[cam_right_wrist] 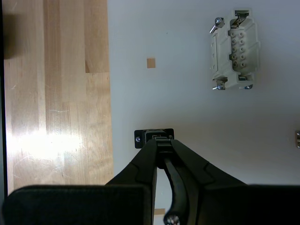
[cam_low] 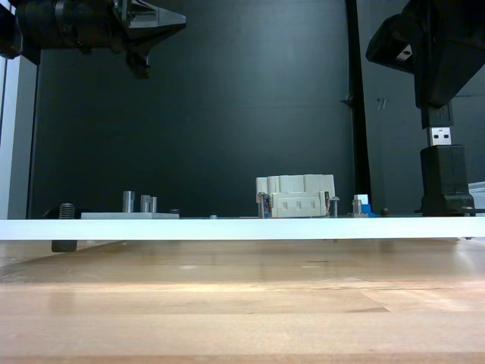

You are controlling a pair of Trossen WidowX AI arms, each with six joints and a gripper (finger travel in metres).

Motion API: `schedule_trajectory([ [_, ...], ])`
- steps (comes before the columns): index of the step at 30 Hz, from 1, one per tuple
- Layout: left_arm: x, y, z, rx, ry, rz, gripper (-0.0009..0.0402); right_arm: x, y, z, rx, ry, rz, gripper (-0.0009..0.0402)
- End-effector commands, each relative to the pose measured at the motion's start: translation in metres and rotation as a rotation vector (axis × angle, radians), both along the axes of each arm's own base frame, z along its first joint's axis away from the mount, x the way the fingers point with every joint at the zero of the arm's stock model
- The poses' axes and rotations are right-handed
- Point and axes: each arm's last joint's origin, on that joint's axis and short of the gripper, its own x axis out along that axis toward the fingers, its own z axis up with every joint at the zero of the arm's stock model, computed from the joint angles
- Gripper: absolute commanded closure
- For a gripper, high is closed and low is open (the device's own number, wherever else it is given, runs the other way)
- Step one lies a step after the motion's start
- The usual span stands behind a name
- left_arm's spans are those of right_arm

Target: Pick the USB connector and install on taskboard

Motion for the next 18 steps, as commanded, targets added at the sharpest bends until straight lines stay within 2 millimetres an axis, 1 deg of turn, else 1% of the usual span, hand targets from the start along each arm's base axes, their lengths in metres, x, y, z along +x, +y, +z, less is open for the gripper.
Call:
schedule_trajectory([
  [1, 0.0001, 0.0001, -0.0001, 0.0, 0.0, 0.0, 0.0393, 0.0, 0.0003, 0.0003, 0.0, -0.001, 0.004, 0.0393],
  [9, 0.0001, 0.0, -0.0001, 0.0, 0.0, 0.0, 0.0393, 0.0004, 0.0008, 0.0, -0.001, -0.003, 0.009, 0.0393],
  [18, 0.0001, 0.0, -0.0001, 0.0, 0.0, 0.0, 0.0393, 0.0007, 0.0001, 0.0052, -0.024, -0.011, 0.013, 0.0393],
])
